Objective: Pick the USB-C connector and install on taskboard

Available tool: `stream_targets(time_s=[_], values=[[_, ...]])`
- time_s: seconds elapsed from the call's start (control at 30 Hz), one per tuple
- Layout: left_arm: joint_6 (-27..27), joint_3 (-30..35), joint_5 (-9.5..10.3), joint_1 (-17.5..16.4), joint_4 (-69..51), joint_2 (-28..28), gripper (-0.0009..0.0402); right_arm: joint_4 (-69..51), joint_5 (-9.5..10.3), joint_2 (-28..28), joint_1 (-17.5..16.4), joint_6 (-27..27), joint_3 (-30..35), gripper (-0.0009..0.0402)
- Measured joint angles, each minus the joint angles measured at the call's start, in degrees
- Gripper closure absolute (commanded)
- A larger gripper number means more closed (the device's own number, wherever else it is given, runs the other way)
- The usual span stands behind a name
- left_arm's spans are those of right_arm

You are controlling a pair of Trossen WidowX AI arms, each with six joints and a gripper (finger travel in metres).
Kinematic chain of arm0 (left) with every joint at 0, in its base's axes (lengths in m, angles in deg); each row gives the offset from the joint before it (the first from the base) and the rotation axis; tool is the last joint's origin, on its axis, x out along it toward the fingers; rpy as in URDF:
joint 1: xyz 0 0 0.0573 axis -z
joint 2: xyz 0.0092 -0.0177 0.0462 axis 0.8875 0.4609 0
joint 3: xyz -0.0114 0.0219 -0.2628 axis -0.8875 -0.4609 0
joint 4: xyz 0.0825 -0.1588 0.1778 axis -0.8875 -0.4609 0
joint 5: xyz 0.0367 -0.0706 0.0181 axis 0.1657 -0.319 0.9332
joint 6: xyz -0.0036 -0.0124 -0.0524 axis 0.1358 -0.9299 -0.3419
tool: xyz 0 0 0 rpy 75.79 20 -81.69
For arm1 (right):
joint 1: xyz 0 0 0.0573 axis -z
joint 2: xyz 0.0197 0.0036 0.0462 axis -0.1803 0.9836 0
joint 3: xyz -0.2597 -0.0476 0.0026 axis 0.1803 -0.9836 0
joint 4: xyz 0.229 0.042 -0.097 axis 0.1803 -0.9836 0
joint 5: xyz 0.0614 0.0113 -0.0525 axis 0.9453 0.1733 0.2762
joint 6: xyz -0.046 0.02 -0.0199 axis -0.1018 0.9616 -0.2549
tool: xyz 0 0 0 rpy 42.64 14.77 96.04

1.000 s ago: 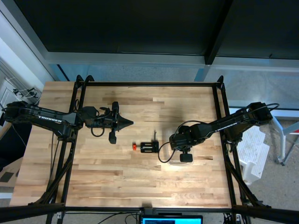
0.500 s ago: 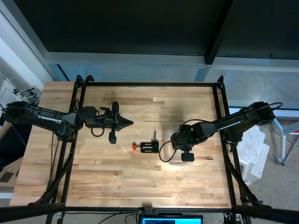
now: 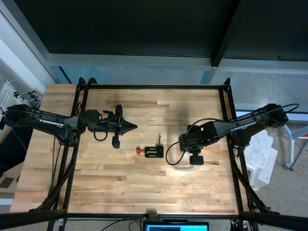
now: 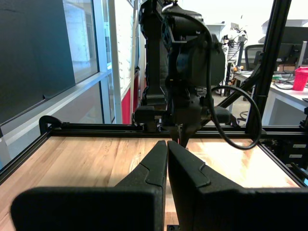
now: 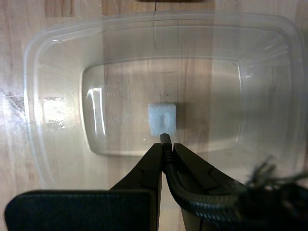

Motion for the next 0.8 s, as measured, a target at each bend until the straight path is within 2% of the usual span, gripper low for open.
stream_targets(time_s=[0.8], values=[[-0.02, 0.02, -0.02, 0.00, 0.02, 0.02, 0.0393, -2.78, -0.66, -0.90, 0.31, 0.33, 3.61, 0.0393]])
